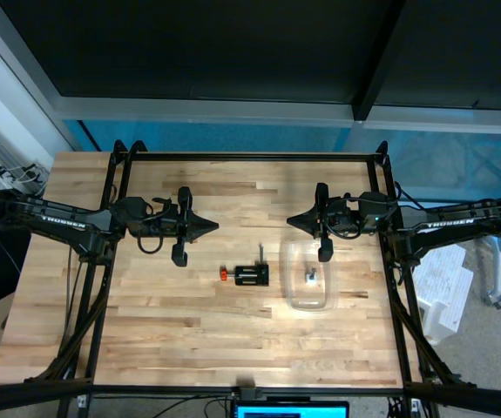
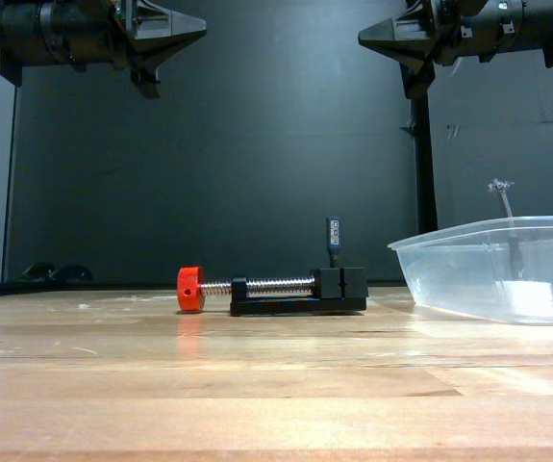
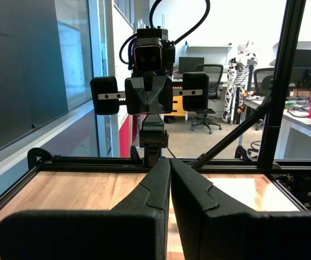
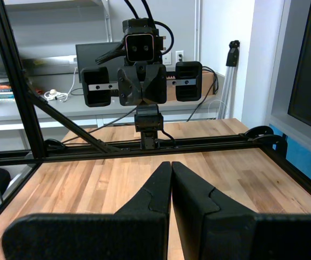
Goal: Pick the usb-c connector and install on the hub
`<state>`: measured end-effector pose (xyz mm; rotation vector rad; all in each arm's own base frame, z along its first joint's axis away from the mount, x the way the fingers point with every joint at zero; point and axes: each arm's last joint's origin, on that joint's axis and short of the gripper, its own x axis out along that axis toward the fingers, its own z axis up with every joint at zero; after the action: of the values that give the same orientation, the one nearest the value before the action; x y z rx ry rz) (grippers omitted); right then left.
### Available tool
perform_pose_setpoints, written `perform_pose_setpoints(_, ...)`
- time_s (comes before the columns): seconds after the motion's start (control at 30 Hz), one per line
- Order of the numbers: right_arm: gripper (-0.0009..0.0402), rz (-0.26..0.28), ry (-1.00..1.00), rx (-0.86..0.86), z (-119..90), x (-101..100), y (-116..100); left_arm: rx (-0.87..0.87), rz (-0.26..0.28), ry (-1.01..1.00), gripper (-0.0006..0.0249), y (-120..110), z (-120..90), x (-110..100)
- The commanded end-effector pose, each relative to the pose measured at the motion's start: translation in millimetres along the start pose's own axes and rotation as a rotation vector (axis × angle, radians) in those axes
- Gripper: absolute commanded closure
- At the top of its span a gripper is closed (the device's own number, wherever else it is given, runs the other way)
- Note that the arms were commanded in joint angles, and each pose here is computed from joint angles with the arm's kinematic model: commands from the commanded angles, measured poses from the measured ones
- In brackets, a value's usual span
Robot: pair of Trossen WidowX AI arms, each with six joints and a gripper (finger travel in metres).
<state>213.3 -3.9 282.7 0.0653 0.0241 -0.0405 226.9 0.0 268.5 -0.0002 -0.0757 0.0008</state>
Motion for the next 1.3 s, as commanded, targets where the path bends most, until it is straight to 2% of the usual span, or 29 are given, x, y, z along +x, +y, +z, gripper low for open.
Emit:
perform_pose_setpoints(0.03,0.0393,0.0,-0.001,0.001,0,0,0,0.0,-0.001,0.0,0.0243,0,0,0)
perform_pose_setpoints(0.6,0.0393,-0.002,0.023,0.038,-1,0,0,0.0,0.0,0.0,0.0243,0,0,0)
perform_pose_setpoints(0.83,0.0393,0.004,0.231,0.008,-6,-2,4,0.0,0.0,0.0,0.0243,0,0,0)
perform_pose_setpoints(1.3,0.0393,0.071,0.655,-0.012,-2,-23,28,0.0,0.0,0.0,0.0243,0,0,0)
